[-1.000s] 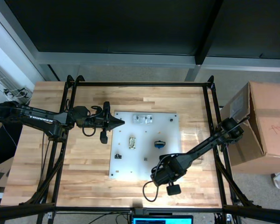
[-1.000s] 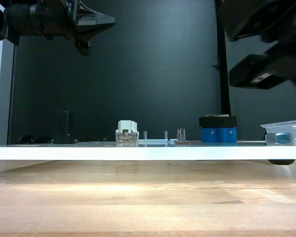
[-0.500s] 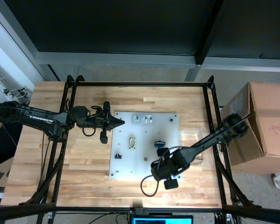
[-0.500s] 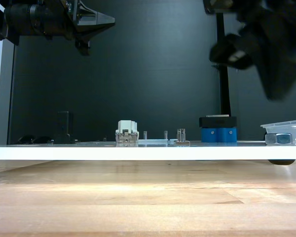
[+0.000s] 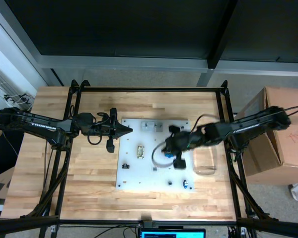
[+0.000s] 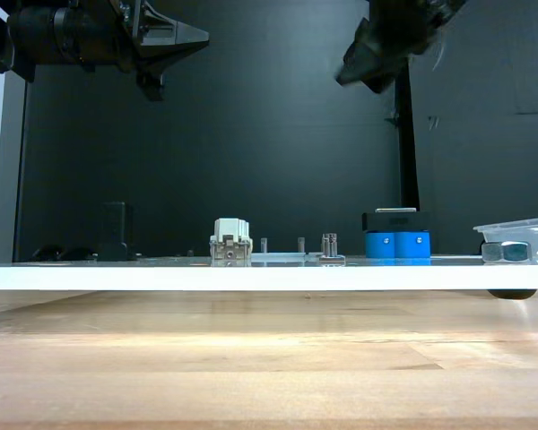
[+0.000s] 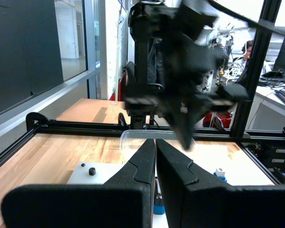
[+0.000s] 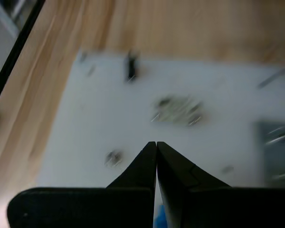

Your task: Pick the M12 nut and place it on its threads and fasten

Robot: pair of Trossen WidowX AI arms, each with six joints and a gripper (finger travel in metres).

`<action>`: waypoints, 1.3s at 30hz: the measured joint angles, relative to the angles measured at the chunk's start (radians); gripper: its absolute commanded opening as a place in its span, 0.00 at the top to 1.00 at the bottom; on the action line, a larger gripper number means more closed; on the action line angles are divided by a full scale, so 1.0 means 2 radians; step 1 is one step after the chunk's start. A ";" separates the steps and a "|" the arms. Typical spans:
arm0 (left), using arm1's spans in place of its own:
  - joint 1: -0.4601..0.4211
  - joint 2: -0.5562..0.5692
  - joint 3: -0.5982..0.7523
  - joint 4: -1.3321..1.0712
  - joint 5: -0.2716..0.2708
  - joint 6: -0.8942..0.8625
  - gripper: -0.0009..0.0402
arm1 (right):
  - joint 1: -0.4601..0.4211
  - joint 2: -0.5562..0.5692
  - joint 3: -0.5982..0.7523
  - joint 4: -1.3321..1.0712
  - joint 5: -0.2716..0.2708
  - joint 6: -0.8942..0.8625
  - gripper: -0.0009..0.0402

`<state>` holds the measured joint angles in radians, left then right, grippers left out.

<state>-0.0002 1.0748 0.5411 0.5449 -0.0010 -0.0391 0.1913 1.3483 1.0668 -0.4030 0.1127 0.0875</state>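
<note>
- Spanning the middle of the wooden table (image 5: 89,168), the white board (image 5: 139,176) lay flat, with a cardboard box (image 5: 270,144) beyond the table at 3 o'clock.
- Right arm (image 5: 248,122) reached in from 3 o'clock across the board's far half, while the left arm (image 5: 39,126) came in from 9 o'clock and ended at the board's 10 o'clock edge.
- Clear tray (image 5: 204,172) sat just beside the board's 3 o'clock edge, and the overhead view showed nothing silver in it.
- Right claw (image 8: 156,145) was pressed together on nothing, high over the board's middle. Its long axis ran 3 to 9 o'clock, tips toward 9.
- Left claw (image 7: 156,145) was likewise pressed together and empty, raised high, tips toward 3 o'clock.
- Nut (image 6: 505,253) sat free of both claws at the board's 5 o'clock corner. It lay roughly 5 o'clock from the right claw and well below it, and that arm was much the nearer.
- Table-level view made it seem to rest inside the tray, but the overhead view placed the nut (image 5: 186,184) on the board, at the tray's 7 o'clock and apart from it.
- No ribs showed beneath it at table level, so I judged it on its stud and run down. The right wrist view did not show it.
</note>
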 measured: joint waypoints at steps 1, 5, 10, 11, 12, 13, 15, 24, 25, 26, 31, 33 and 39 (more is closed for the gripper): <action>0.000 0.000 0.000 0.000 0.000 0.000 0.98 | -0.012 -0.014 -0.011 0.021 0.000 -0.007 0.98; 0.000 0.000 0.000 0.000 0.000 0.000 0.98 | -0.054 -0.071 -0.050 0.092 -0.002 -0.035 0.98; 0.000 0.000 0.000 0.000 0.000 0.000 0.98 | -0.097 -0.130 -0.109 0.185 -0.049 -0.047 0.98; 0.000 0.000 0.000 0.000 0.000 0.000 0.98 | -0.106 -0.140 -0.122 0.206 -0.064 -0.046 0.98; 0.000 0.000 0.000 0.000 0.000 0.000 0.98 | -0.114 -0.148 -0.133 0.222 -0.075 -0.042 0.98; 0.000 0.000 0.000 0.000 0.000 0.000 0.98 | -0.119 -0.156 -0.144 0.237 -0.081 -0.037 0.98; 0.000 0.000 0.000 0.000 0.000 0.000 0.98 | -0.125 -0.168 -0.164 0.264 -0.083 -0.035 0.98; 0.000 0.000 0.000 0.000 0.000 0.000 0.98 | -0.113 -0.177 -0.228 0.387 -0.061 -0.020 0.98; 0.000 0.000 0.000 0.000 0.000 0.000 0.98 | -0.106 -0.177 -0.233 0.395 -0.049 -0.021 0.98; 0.000 0.000 0.000 0.000 0.000 0.000 0.98 | -0.097 -0.177 -0.235 0.397 -0.037 -0.022 0.98; 0.000 0.000 0.000 0.000 0.000 0.000 0.98 | -0.075 -0.177 -0.238 0.401 -0.023 -0.033 0.98; 0.000 0.000 0.000 0.000 0.000 0.000 0.98 | -0.075 -0.177 -0.238 0.401 -0.023 -0.034 0.98; 0.000 0.000 0.000 0.000 0.000 0.000 0.98 | -0.075 -0.175 -0.239 0.401 -0.023 -0.043 0.98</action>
<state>-0.0002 1.0748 0.5411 0.5453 -0.0006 -0.0391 0.0410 0.9974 0.5888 0.3985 0.0669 0.0006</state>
